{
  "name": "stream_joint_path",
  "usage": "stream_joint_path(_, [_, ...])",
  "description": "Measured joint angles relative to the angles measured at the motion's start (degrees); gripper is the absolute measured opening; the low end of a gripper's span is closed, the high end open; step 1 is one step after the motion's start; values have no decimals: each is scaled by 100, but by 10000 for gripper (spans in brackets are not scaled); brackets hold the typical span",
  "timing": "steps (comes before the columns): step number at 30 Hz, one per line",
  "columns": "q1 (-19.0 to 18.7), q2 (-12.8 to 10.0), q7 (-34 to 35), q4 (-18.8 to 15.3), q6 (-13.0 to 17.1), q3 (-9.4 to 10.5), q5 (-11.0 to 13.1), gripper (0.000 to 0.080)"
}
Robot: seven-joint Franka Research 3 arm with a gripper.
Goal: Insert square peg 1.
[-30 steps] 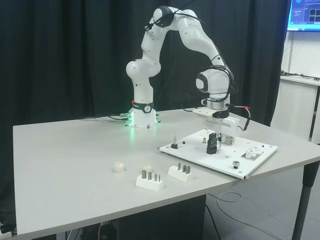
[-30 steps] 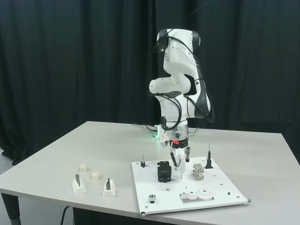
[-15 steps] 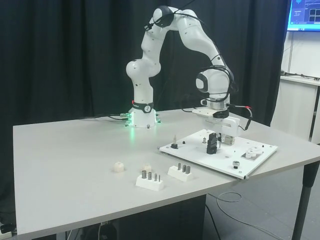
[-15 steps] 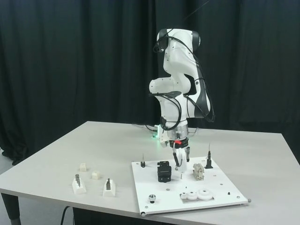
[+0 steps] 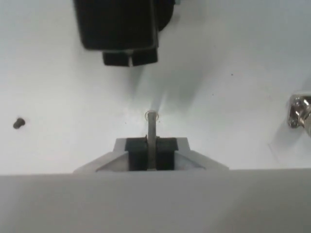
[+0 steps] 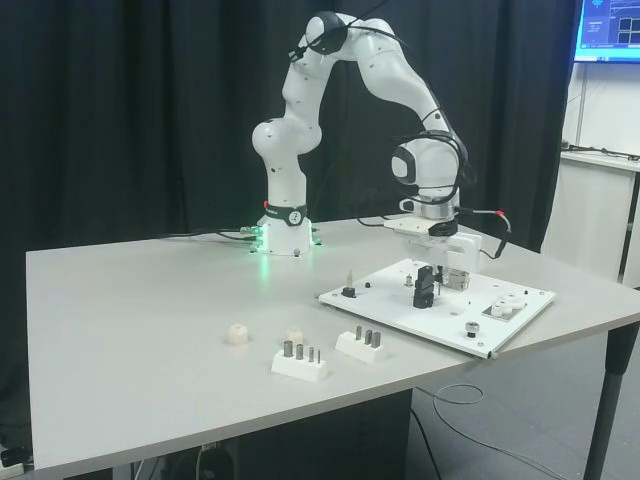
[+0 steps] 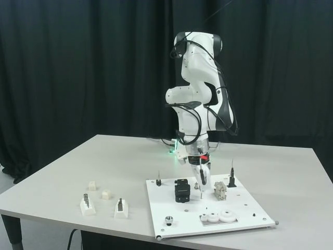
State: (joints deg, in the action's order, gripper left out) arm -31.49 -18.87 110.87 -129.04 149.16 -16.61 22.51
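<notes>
In the wrist view my gripper (image 5: 151, 154) is shut on a thin grey square peg (image 5: 151, 132), held upright between the two black pads. The peg's lower tip sits right at a small hole (image 5: 151, 115) in the white board (image 5: 233, 58). In the second room view the gripper (image 7: 202, 177) hangs low over the white board (image 7: 239, 208), with the peg (image 7: 201, 191) pointing down just beside the black block (image 7: 181, 190). The first room view shows the gripper (image 6: 438, 266) close behind that black block (image 6: 424, 286).
On the board stand a metal connector (image 5: 301, 112), a small black screw (image 5: 18, 123), white gears (image 7: 219, 217) and two thin upright pins (image 7: 231, 177). On the grey table to one side are two white peg holders (image 6: 300, 362) (image 6: 362, 343) and two small white cubes (image 6: 236, 334).
The gripper has shifted a little sideways over the board, away from the black block, carrying the peg. Nothing else has moved.
</notes>
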Motion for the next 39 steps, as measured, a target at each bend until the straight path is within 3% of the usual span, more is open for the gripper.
stream_joint_path(25, [-8, 0, -1440, 0, -29, 3, -79, 30])
stream_joint_path(39, [-8, 2, -1506, 2, -36, 1, -68, 30])
